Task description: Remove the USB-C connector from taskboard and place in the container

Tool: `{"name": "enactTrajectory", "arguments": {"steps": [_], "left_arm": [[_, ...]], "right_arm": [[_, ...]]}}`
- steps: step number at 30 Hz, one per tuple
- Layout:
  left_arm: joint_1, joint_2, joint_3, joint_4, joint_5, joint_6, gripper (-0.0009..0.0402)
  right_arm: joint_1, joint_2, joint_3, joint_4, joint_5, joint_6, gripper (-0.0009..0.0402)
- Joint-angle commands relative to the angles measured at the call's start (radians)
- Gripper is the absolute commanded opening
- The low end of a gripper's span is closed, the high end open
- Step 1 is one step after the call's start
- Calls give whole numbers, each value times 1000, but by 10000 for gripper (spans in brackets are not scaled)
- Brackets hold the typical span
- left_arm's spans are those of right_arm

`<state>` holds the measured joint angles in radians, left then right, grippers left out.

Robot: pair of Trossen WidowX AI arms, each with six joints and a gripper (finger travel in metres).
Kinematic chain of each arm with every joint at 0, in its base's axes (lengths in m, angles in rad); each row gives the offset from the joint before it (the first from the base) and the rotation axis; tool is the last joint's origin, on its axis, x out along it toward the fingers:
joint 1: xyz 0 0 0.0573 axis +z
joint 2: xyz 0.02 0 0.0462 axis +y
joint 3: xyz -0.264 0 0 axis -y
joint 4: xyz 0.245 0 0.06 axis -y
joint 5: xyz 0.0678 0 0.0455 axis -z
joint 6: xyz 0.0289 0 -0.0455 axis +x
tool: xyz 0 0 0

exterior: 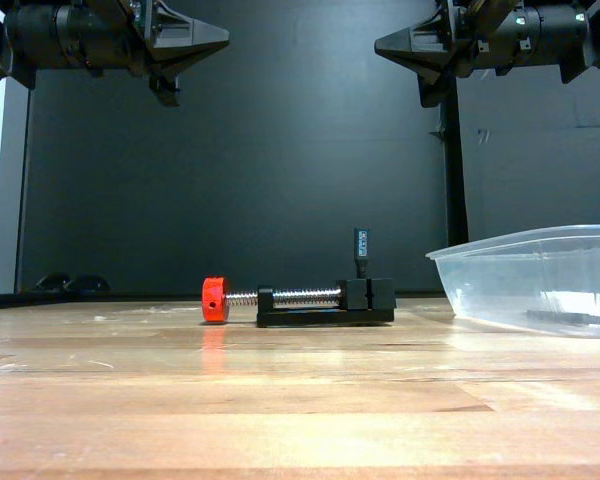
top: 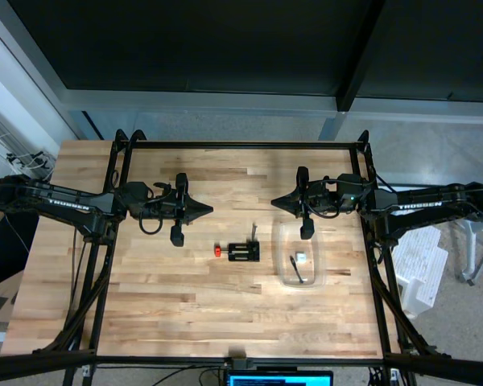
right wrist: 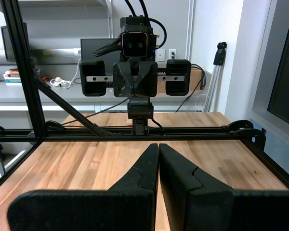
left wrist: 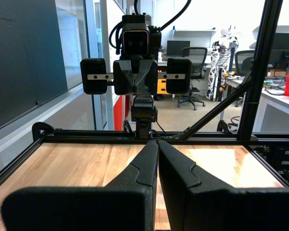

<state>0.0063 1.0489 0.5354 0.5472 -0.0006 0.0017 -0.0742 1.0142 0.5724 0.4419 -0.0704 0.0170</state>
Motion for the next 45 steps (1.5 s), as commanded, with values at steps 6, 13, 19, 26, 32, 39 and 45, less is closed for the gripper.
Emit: {"name": "enactTrajectory", "arguments": {"steps": [6, 13, 19, 26, 32, 39, 45], "left_arm": [[0, 0, 0, 0, 0, 0, 0], [0, 0, 0, 0, 0, 0, 0], [0, 0, 0, 0, 0, 0, 0], [0, 0, 0, 0, 0, 0, 0], [0, 0, 0, 0, 0, 0, 0], [0, 0, 0, 0, 0, 0, 0], [0, 0, 0, 0, 0, 0, 0]], "right_arm": [[1, 0, 0, -3, 0, 1, 0], [0, 0, 0, -3, -1, 1, 0], [0, 0, 0, -3, -1, 1, 0], [0, 0, 0, -3, -1, 1, 0], [0, 0, 0, -19, -1, 1, 0], [0, 2, 0, -37, -1, 1, 0], [0, 2, 0, -37, -1, 1, 0]]}}
